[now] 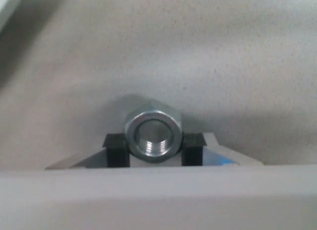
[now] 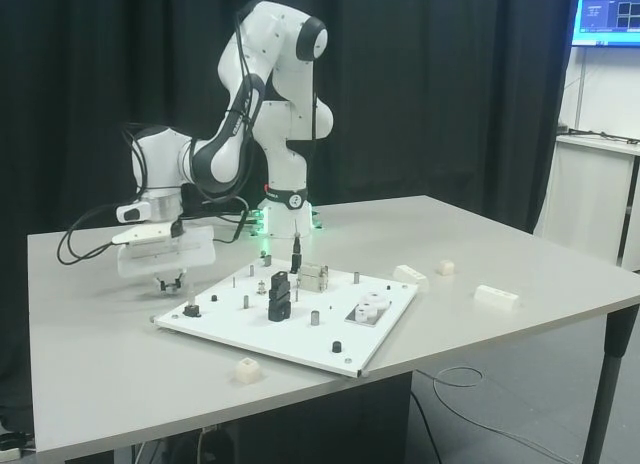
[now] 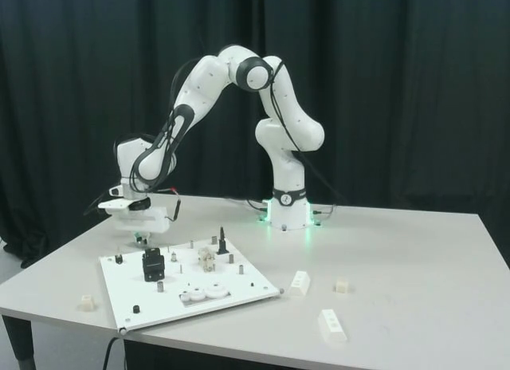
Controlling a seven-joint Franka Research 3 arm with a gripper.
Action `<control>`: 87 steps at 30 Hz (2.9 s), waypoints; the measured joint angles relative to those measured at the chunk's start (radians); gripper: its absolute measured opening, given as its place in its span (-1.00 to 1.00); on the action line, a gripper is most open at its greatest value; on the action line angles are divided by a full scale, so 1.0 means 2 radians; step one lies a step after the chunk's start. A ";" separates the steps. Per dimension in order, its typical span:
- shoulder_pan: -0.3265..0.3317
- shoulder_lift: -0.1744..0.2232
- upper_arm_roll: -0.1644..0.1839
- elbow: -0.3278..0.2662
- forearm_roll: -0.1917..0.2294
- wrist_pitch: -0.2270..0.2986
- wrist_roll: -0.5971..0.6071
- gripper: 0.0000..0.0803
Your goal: Insert bolt 4.
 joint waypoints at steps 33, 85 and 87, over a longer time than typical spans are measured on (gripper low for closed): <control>0.014 -0.051 -0.012 -0.025 -0.007 0.004 -0.013 -0.44; 0.174 -0.047 -0.004 0.114 -0.042 0.002 0.031 -0.44; 0.178 -0.037 -0.004 0.128 -0.043 -0.002 0.031 -0.44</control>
